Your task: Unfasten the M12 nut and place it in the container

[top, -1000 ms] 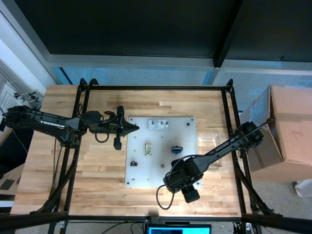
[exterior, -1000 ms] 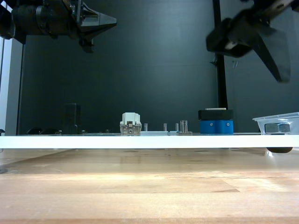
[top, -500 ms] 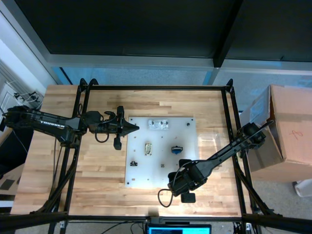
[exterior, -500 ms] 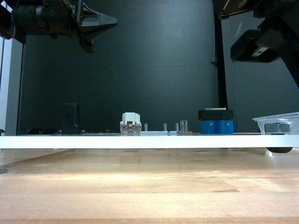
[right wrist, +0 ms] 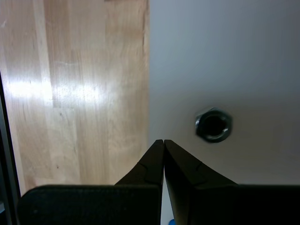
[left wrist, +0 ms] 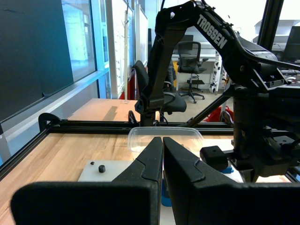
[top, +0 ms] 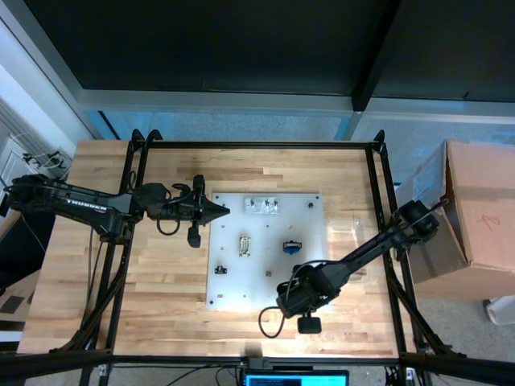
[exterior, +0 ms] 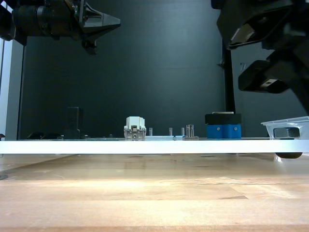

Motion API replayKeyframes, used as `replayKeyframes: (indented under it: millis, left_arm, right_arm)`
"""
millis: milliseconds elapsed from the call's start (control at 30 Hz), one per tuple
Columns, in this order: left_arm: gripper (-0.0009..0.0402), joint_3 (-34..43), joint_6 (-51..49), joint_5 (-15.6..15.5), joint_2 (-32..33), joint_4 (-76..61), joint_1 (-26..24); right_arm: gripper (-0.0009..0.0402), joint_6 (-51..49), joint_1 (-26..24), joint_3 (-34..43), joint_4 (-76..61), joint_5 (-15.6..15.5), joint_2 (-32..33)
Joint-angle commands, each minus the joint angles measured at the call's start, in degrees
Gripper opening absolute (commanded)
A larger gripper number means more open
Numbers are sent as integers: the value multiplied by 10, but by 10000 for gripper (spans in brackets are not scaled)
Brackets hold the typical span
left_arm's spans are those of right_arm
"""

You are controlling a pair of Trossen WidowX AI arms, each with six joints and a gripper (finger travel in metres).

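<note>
While left jaws hover, right above nut point(right wrist: 213, 125)

The nut point(right wrist: 213, 124) sits just ahead of the right hand point(right wrist: 163, 140), stud ribs hidden beneath it. From above, that hand covers the nut entirely. Low view: inside the tray point(exterior: 288, 123) or before it? Can't tell.
</note>
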Motion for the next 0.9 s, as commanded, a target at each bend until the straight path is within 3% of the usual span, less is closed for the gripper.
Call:
replayKeyframes:
  millis: [33, 200, 333, 733, 767, 867, 900]
  left_arm:
    - [0, 0, 0, 0, 0, 0, 0]
    - [0, 0, 0, 0, 0, 0, 0]
    - [0, 0, 0, 0, 0, 0, 0]
    - [0, 0, 0, 0, 0, 0, 0]
    - [0, 0, 0, 0, 0, 0, 0]
    - [0, 0, 0, 0, 0, 0, 0]
    - [0, 0, 0, 0, 0, 0, 0]
  right_arm:
    - [0, -5, -7, 0, 1, 0, -1]
    - [0, -9, -11, -2, 2, 3, -1]
    - [0, 4, -11, -3, -6, 30, -2]
    - [0, 6, -11, -3, -9, 32, -2]
    - [0, 7, -11, -3, -13, 41, -3]
    - [0, 55, -11, -3, -48, 143, -15]
    - [0, 59, -11, -3, -59, 159, -21]
